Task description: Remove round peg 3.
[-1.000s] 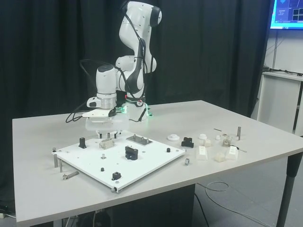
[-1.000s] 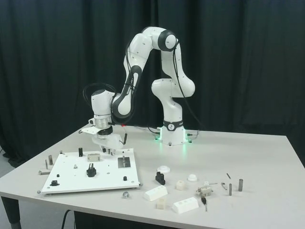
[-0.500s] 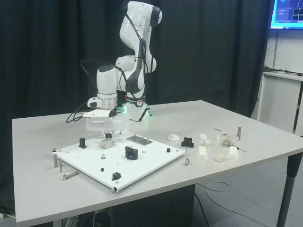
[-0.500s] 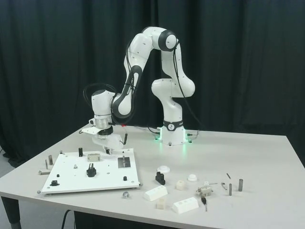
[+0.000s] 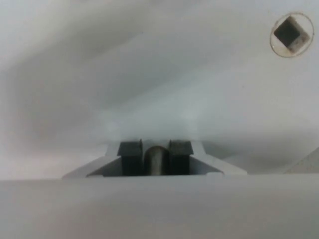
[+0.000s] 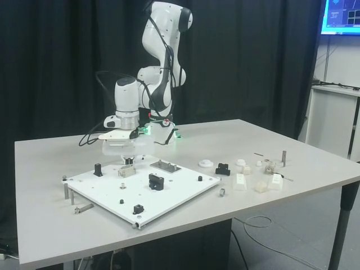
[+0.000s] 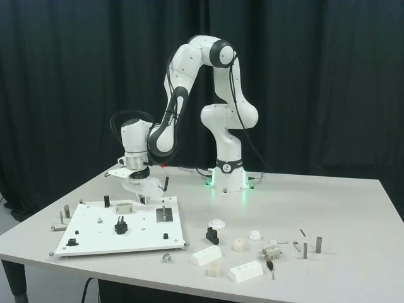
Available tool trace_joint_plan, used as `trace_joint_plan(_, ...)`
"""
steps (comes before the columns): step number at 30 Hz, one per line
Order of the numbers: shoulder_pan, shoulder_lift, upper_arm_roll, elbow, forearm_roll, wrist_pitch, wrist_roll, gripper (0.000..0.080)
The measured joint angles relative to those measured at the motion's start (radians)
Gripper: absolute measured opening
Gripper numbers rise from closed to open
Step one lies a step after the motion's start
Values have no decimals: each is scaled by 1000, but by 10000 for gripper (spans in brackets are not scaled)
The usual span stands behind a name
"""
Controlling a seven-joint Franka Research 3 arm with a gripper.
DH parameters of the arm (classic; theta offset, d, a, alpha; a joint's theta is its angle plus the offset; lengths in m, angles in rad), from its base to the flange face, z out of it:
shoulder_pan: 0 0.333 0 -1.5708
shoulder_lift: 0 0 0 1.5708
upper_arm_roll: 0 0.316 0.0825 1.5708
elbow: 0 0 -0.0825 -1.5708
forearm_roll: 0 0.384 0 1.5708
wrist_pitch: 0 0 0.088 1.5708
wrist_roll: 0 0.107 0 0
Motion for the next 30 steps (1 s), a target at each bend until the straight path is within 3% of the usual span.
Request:
trace_joint_plan(22, 0, -23, -12, 1, -3, -20, 4, 113)
trace_joint_plan(30, 0, -42, -21, 6, -25, -45, 9, 113)
